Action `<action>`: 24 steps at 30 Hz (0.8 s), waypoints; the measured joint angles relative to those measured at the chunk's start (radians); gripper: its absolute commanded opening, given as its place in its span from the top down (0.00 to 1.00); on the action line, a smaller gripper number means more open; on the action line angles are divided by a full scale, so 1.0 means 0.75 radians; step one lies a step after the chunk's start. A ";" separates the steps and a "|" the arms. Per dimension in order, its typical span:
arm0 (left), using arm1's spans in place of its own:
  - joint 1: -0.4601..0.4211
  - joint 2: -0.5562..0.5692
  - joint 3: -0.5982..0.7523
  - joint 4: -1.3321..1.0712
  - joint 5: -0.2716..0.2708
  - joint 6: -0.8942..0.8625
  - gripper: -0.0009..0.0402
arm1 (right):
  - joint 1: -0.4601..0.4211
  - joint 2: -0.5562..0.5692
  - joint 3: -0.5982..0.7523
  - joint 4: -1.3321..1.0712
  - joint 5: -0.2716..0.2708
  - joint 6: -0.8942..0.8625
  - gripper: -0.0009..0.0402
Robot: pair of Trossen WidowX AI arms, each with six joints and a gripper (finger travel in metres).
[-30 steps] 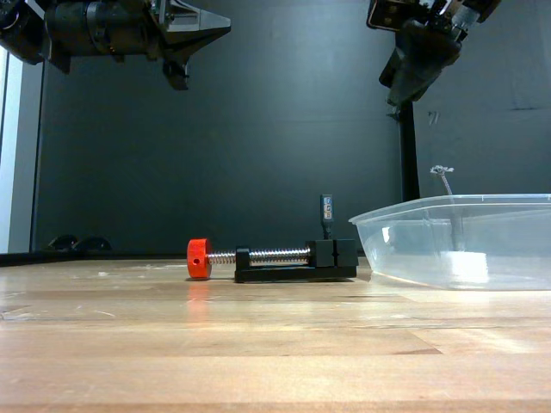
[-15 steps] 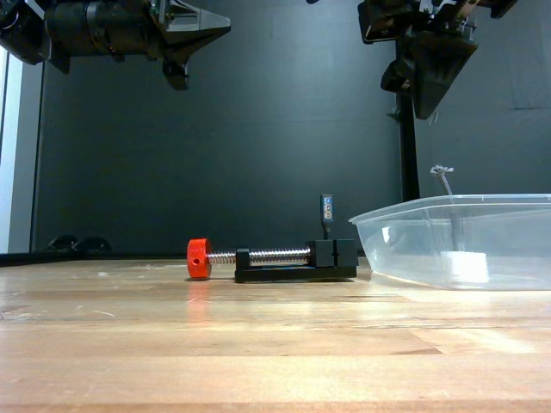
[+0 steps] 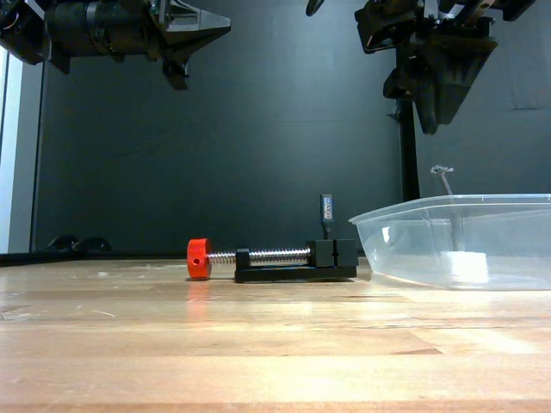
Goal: Pick the usb-c connector and install on the hub
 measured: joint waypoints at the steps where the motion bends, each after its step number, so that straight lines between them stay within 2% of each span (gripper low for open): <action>1: 0.000 0.000 0.000 0.000 0.000 -0.001 0.98 | 0.004 0.004 0.000 -0.001 0.001 0.001 0.59; 11: 0.000 0.000 -0.001 0.000 0.000 0.000 0.98 | 0.029 0.056 0.000 0.004 0.035 0.034 0.48; 24: 0.000 0.000 -0.001 0.000 0.000 0.000 0.98 | 0.047 0.126 -0.009 0.036 0.034 0.033 0.48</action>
